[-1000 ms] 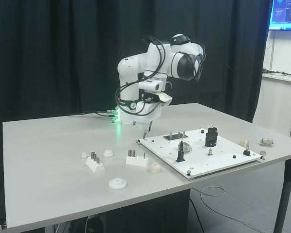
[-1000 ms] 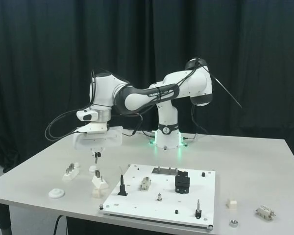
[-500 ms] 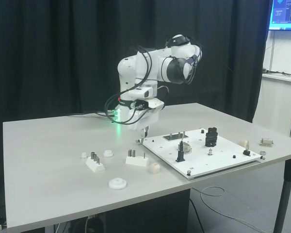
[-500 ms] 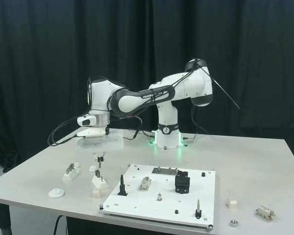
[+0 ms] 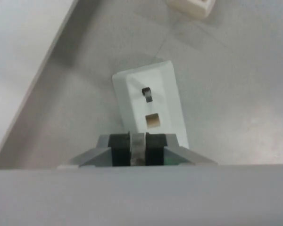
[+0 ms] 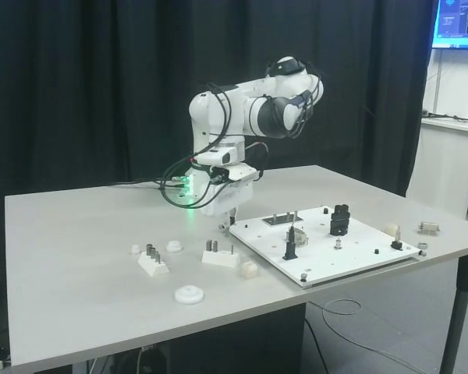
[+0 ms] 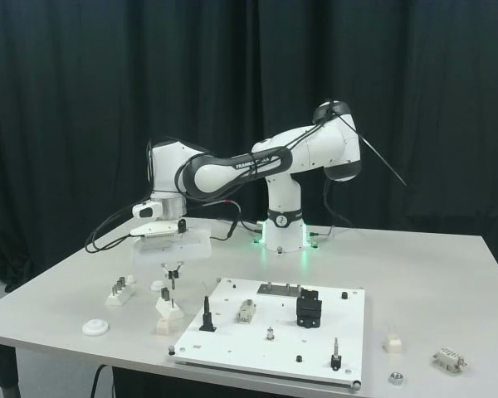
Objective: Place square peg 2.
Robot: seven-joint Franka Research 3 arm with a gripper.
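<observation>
One peg sits clamped between the closed fingers of the gripper, hanging just above the white block, so next comes lining it up with the empty square hole.

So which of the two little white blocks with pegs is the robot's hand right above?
The small white peg block nearest the big white board, directly under the gripper. The other white block sits farther out.
</observation>
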